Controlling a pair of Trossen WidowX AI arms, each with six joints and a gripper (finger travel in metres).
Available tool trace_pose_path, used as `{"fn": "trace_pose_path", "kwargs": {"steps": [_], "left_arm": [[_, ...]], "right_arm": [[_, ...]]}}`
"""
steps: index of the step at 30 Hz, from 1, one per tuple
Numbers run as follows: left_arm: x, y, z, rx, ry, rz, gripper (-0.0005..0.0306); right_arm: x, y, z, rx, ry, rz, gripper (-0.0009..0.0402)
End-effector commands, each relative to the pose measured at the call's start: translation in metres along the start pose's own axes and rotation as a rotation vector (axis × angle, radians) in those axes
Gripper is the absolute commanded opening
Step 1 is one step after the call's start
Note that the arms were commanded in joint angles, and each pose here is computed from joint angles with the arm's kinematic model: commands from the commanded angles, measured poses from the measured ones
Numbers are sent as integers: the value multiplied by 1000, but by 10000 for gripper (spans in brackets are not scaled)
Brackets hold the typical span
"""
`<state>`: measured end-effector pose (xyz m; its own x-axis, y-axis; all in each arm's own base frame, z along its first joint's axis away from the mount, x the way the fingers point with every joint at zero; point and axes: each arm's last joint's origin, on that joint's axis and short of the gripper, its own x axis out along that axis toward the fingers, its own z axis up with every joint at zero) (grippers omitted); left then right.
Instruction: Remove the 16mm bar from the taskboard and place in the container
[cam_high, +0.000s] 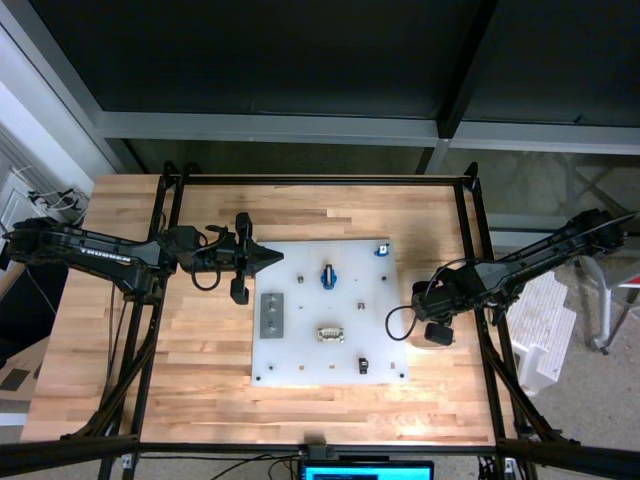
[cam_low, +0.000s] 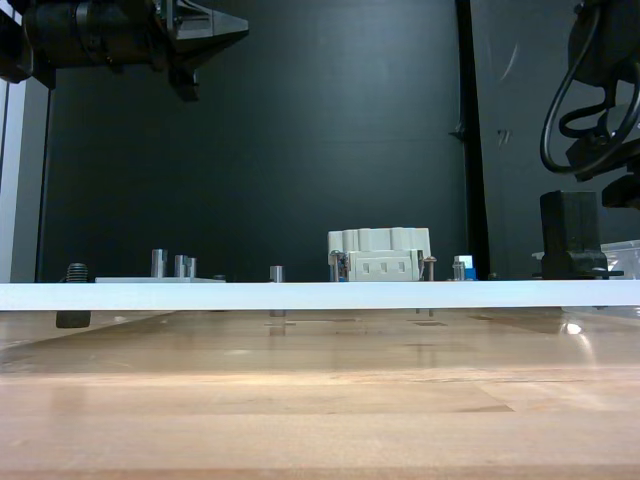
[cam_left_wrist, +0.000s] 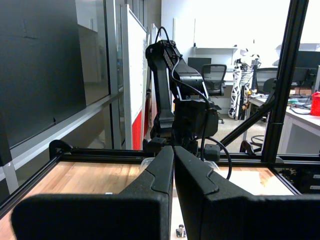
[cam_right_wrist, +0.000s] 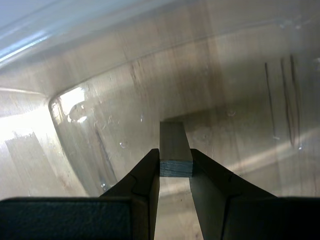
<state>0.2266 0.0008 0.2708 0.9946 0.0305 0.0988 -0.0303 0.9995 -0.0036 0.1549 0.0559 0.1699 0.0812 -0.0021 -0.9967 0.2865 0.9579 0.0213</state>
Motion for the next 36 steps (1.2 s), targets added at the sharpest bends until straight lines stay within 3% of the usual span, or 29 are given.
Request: {"fn": "trace_pose_path", "kwargs": {"steps": [1,3,7,14,18,29,32,36], "left_arm": [[0,0,0,0,0,0,0],[0,0,0,0,0,0,0],[0,0,0,0,0,0,0],[0,0,-1,0,7,0,0],[0,0,-2,1,19,0,0],[0,0,-2,1,22,0,0],[0,0,-2,1,22,0,0],[0,0,-2,1,22,0,0]], "right_arm": [[2,0,-2,4,24,7,0],[2,0,-2,3,34,18,0],[2,0,-4,24,51,5,0],[1,-1,-7,24,85,14,0],[1,0,-9,21,113,34,0],[1,2,-9,11,111,44,4],[1,3,-8,11,105,49,34],[-1,4,-7,13,98,55,119]]}}
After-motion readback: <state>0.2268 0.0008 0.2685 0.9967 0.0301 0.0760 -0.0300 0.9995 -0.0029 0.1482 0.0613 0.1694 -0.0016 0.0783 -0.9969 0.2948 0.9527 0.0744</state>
